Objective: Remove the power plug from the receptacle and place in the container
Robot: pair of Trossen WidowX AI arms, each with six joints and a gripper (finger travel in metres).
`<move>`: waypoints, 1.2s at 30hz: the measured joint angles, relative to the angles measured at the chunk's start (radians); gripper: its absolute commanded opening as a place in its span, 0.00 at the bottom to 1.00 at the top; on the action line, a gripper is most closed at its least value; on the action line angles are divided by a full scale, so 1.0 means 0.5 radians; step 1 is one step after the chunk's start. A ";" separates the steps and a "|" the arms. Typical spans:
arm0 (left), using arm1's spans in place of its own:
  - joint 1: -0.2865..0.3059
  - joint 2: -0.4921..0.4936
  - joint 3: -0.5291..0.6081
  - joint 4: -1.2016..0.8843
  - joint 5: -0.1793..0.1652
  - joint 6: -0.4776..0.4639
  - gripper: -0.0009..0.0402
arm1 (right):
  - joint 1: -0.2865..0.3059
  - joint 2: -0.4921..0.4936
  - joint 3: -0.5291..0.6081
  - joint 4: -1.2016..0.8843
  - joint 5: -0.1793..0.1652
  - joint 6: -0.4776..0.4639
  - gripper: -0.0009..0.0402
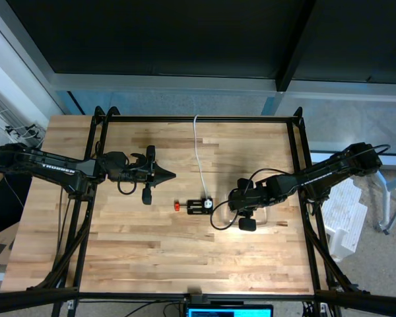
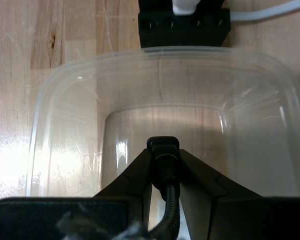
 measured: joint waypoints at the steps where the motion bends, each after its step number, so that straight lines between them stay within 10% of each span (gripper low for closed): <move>1: 0.000 0.000 0.000 0.001 -0.001 0.000 0.02 | 0.002 0.001 -0.008 0.005 0.000 0.001 0.16; 36: 0.000 0.000 0.001 0.000 0.000 0.000 0.02 | 0.038 -0.314 -0.172 -0.145 0.000 0.050 0.34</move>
